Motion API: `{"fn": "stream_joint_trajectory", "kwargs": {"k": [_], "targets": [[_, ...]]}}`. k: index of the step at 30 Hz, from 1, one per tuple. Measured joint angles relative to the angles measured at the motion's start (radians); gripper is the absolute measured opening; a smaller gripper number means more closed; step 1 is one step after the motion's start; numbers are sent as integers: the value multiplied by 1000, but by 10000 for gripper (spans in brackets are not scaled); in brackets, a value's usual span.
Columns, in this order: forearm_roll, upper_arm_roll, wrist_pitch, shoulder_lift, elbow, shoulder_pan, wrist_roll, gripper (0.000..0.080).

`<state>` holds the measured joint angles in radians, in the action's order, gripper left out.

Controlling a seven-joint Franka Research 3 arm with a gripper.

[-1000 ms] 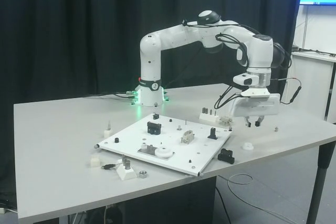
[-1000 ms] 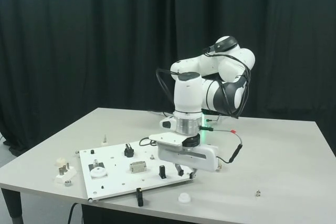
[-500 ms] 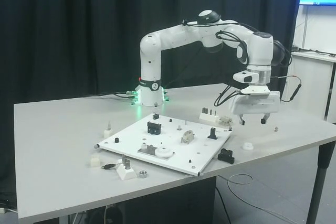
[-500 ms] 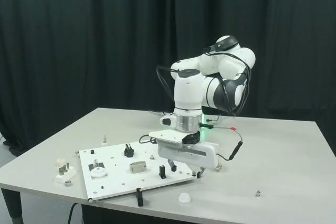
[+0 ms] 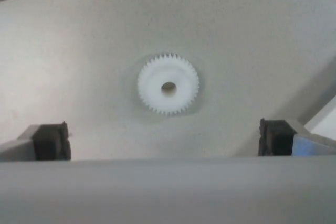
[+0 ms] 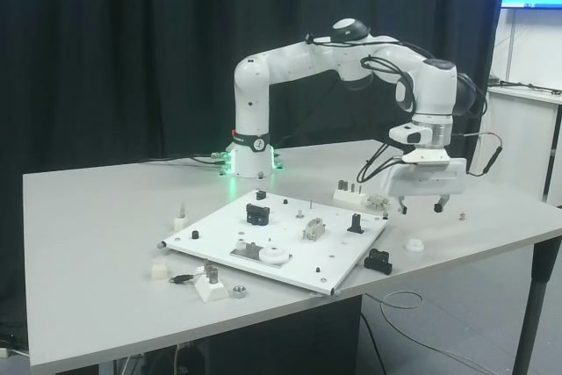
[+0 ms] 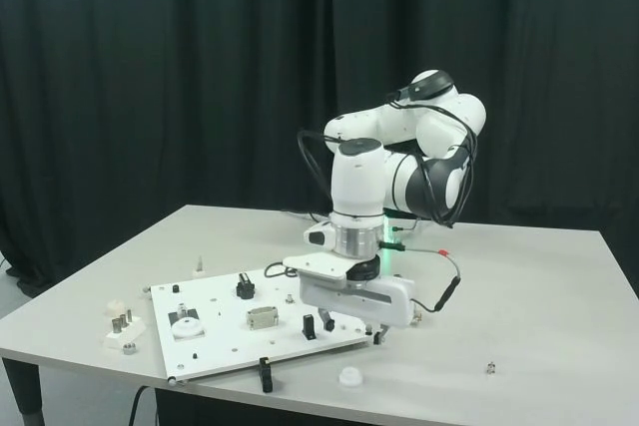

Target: Pick medium gear.

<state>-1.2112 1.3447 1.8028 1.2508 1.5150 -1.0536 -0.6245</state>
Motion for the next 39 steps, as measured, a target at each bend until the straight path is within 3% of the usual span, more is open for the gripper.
{"fn": "stream_joint_trajectory", "kwargs": {"k": [20, 39], "targets": [[-2, -91, 113, 14, 2, 27, 2, 800], [-15, -142, 161, 16, 2, 49, 2, 800]]}}
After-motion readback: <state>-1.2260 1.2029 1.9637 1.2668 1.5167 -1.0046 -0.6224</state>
